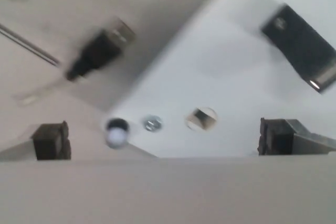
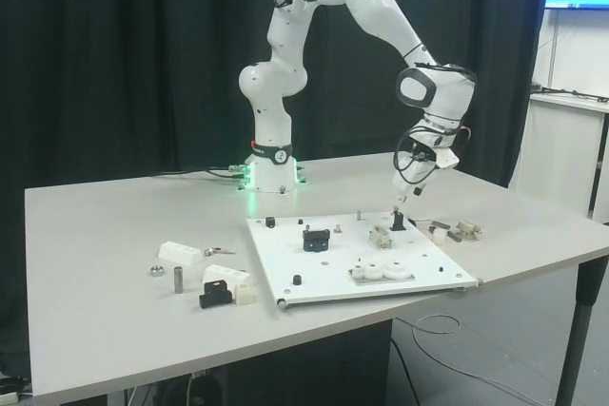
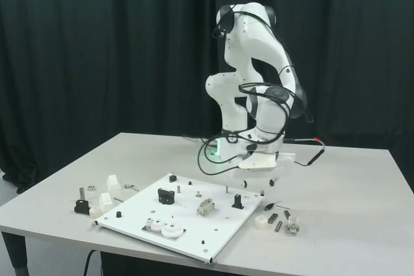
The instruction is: Remove round peg 2.
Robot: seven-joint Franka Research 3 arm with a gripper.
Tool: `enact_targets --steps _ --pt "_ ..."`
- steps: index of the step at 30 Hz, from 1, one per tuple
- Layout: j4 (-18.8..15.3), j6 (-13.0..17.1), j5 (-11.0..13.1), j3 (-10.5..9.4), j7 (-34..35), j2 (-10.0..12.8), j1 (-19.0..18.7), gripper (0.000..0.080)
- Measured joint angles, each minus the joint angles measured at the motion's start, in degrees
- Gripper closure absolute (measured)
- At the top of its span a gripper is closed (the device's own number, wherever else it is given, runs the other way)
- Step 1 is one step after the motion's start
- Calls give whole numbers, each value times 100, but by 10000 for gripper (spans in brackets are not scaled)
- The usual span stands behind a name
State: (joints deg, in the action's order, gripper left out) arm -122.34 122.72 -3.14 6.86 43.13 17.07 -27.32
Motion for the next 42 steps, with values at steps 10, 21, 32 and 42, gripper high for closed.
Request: enact_targets --steps 10,21,32,42 --pt "-91 -198 -204 0 -217 -1 359 3" --pt "-270 -193 -322 -2 -431 -2 721 3" --pt "-400 -121 -429 -4 -440 -2 922 3" --pt "-578 1 -440 -4 -436 -3 1004 3"
